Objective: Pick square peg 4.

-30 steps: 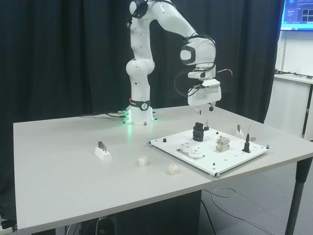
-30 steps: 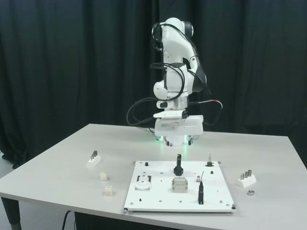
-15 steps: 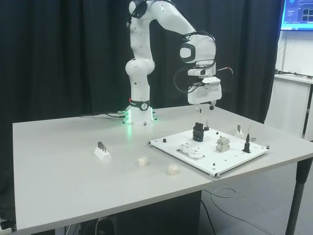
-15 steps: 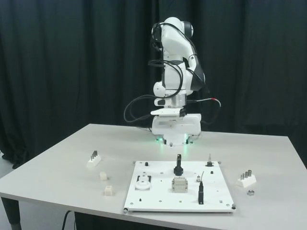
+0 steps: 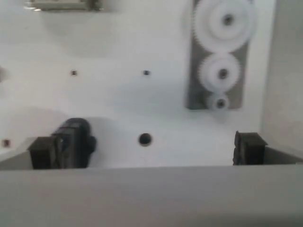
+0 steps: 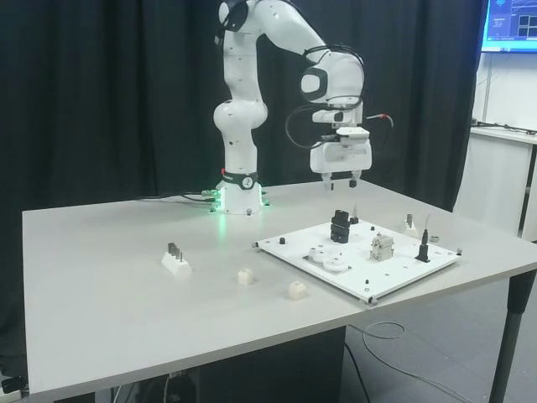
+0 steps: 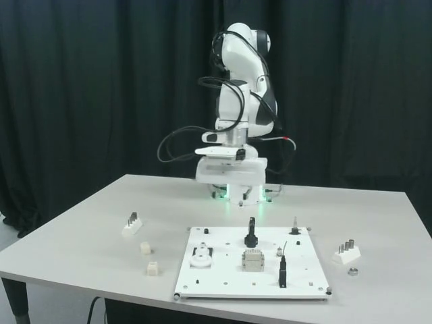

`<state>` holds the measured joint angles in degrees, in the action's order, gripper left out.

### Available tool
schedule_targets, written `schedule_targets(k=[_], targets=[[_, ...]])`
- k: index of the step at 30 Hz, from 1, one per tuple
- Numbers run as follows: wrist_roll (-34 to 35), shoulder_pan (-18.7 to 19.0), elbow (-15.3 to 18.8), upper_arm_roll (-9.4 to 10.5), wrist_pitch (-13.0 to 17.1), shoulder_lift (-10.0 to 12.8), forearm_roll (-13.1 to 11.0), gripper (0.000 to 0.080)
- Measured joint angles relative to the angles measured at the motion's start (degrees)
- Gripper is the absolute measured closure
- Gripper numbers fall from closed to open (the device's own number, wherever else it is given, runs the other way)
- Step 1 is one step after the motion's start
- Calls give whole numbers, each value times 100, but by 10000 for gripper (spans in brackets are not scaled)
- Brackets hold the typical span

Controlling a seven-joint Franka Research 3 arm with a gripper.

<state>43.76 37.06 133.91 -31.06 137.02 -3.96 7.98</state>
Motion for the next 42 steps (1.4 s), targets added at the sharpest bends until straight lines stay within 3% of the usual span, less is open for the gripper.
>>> schedule_targets(k=[12,24,42], targets=[[-459,-618,-185,-4,-256,0,202,3],[-1147,-1464,-248,-19,-324,0,393,3],[-2536,-2725,-249,-112,-317,45,405,3]])
